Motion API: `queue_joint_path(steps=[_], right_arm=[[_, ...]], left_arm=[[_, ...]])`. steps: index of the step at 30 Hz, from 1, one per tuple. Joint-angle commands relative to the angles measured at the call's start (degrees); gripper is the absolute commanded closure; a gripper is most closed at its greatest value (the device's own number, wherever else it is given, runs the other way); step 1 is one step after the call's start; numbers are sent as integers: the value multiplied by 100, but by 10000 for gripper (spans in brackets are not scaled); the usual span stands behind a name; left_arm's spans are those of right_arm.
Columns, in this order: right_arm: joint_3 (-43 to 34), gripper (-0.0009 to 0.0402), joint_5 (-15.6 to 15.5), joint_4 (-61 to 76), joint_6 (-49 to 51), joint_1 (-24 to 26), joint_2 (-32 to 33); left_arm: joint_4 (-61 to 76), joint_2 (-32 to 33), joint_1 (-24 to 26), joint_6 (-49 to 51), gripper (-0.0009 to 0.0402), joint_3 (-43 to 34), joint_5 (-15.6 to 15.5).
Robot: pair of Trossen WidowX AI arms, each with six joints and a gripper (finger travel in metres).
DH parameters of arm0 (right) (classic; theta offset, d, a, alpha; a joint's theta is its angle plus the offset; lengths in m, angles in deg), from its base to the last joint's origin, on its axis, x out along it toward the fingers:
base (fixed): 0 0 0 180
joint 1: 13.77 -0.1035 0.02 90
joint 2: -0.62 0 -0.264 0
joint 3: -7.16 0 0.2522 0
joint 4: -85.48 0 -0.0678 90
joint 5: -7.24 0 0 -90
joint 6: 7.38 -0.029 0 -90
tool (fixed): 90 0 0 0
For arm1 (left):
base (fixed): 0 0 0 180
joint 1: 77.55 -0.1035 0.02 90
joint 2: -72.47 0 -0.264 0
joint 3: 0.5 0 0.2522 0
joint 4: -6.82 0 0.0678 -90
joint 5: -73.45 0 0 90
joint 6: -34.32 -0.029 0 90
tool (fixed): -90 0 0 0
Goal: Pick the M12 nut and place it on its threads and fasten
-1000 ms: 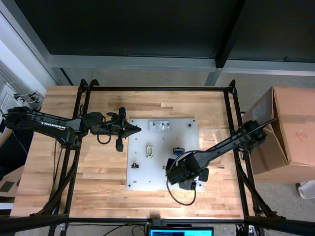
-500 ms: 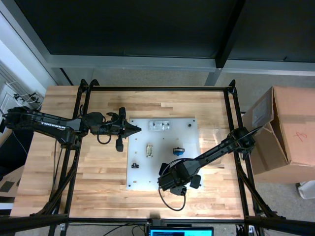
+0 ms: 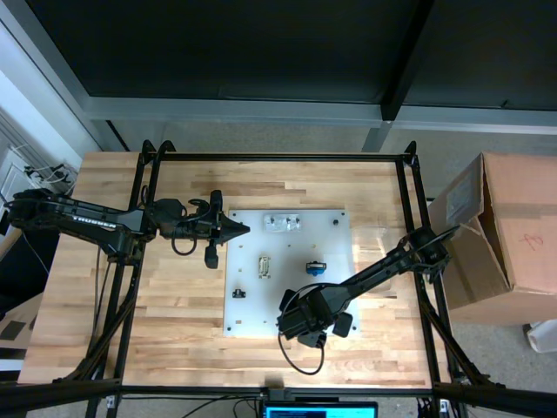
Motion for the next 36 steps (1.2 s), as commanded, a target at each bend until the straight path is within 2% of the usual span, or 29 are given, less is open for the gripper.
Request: queue_joint_path(steps=[1, 4, 18, 28, 36], right_arm=[[-2, 392, 2, -39, -129, 2, 7], [-2, 392, 7, -57, -302, 7, 2], [-2, 392, 4, -35, -2374, 24, -7], [-2, 392, 7, -33, -2852, 33, -7], [-2, 392, 4, -33, -2846, 35, -7]], left_arm=[[4, 0, 0, -2, 393, -2, 0], [4, 0, -2, 0, 393, -2, 0], [4, 0, -2, 0, 393, -2, 2], [7, 0, 0, 0, 393, -2, 2], [4, 0, 0, 0, 393, -2, 2]])
